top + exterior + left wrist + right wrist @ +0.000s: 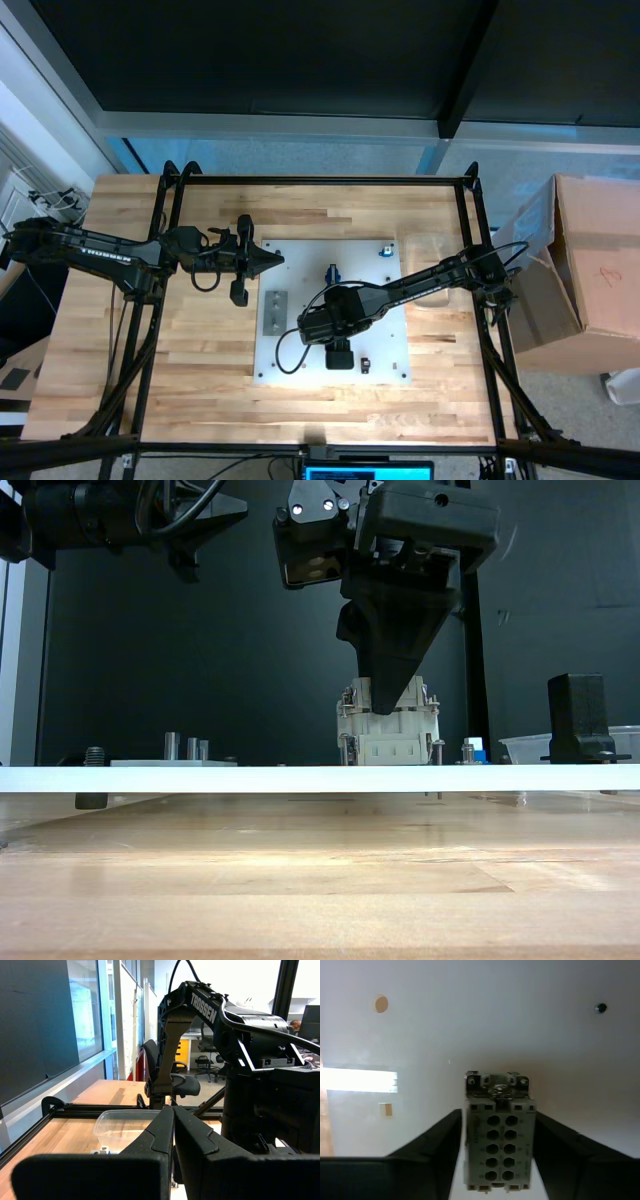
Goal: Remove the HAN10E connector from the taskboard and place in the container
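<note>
High view: the left claw (268, 258) hangs over the left edge of the taskboard (390, 340) and points inward. The right claw (340, 352) points down over the board's near middle. It hides the HAN10E connector from this side. The container (428, 262) stands on the counter (200, 400), just beside the board's far right corner, on the right arm's side.

Low view: the HAN10E connector (390, 742) stands upright in its seat on the taskboard (200, 777). Its broad face is toward the camera, so its long axis runs left to right across the counter. The right claw (385, 705) is lowered over its upper half. The left claw (225, 512) is high up and well apart to the left.

Left wrist view: the left claw (173, 1115) is pressed together on nothing. The container (120, 1125) lies beyond it.

Right wrist view: the HAN10E connector (499, 1145) sits directly inside the right claw (498, 1110), which straddles its short width. Whether the claw is clamping the connector or merely set around it cannot be told.

Judgement: the right arm is the nearer to both the connector and the container. The coming move probably needs a straight upward pull.
</note>
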{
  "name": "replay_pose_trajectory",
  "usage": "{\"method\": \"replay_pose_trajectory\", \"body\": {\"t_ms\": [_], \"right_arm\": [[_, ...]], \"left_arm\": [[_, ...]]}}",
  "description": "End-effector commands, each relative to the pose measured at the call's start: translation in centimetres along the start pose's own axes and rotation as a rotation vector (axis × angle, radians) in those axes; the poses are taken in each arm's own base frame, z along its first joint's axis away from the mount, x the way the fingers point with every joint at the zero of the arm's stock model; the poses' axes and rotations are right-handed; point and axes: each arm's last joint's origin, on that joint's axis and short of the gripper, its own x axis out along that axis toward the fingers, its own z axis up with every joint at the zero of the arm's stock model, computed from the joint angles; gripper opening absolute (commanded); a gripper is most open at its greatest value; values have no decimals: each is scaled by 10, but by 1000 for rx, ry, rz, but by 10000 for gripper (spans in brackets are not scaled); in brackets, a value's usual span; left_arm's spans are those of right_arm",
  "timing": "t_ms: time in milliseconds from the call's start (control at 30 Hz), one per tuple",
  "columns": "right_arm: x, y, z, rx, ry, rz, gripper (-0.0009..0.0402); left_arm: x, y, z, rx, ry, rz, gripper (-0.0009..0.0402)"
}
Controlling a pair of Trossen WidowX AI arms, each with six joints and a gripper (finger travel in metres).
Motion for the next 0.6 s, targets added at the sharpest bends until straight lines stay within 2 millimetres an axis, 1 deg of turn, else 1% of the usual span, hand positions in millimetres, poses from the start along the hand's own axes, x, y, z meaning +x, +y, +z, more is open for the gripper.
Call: {"method": "replay_pose_trajectory", "body": {"t_ms": [33, 200, 333, 467, 600], "right_arm": [[-1, 0, 0, -4, -1, 4, 106], [-1, 0, 0, -7, -3, 4, 37], [-3, 0, 0, -7, -4, 4, 0], [-10, -1, -1, -6, -12, 6, 8], [-21, -3, -3, -3, -30, 10, 15]], "left_arm": [[0, 0, 0, 0, 0, 0, 0], [0, 0, 0, 0, 1, 0, 0], [0, 0, 0, 0, 0, 0, 0], [0, 0, 0, 0, 0, 0, 0], [0, 0, 0, 0, 0, 0, 0]]}}
